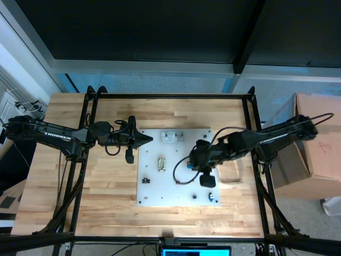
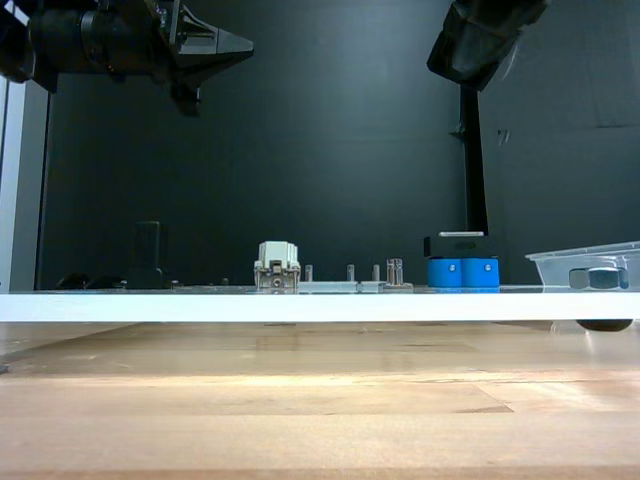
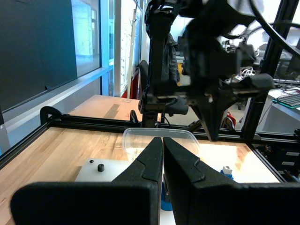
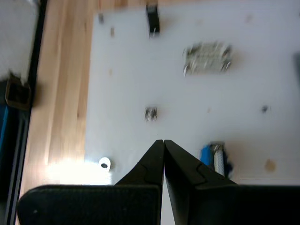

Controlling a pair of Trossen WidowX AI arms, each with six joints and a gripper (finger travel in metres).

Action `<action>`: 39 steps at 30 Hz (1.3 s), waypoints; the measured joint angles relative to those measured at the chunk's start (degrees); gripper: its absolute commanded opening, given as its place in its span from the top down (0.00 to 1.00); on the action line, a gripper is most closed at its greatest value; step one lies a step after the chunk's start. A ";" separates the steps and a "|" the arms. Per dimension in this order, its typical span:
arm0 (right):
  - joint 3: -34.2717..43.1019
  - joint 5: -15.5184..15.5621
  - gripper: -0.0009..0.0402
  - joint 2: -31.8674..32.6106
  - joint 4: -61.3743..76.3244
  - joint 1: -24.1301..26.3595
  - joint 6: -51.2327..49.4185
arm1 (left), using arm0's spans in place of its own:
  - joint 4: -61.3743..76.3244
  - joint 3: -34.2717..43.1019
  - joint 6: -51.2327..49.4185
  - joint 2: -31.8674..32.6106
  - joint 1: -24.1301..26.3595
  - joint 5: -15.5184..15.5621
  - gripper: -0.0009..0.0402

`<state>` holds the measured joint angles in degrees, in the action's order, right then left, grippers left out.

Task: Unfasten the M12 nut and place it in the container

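Risk: small silver M12 nut (image 2: 598, 277) looks seated on its stud near-right of white board (image 1: 160, 194), while black left gripper (image 3: 162, 143) high over board's left edge and black right gripper (image 4: 163, 142) above mid-right are pinched closed, so descending unopened would ram nut.

Overhead, I get soft, even light on the table (image 1: 64, 176); the frame's upper half is dark. The low view is dim, the left gripper (image 2: 245, 43) a silhouette at upper left, the table's near wood blurred. Windows (image 3: 93, 37) flare bright in the left wrist view. The right wrist view is soft throughout, the right gripper (image 4: 163, 143) blurred, with glare on the table.
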<state>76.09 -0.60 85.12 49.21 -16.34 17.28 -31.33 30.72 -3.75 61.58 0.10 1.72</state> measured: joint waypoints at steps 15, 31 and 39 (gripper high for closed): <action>16.81 0.24 0.98 12.90 24.17 -4.59 12.35 | 0.00 0.00 0.00 0.02 0.00 0.00 0.98; 18.27 -0.15 0.78 16.65 23.65 -9.35 34.47 | 0.00 0.00 0.00 0.00 0.00 0.00 0.98; 18.23 -0.26 0.51 21.46 18.03 -9.84 39.19 | 0.00 0.00 0.00 0.00 0.00 0.00 0.98</action>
<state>94.32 -0.86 106.59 67.24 -26.17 56.47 -31.33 30.72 -3.75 61.58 0.10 1.72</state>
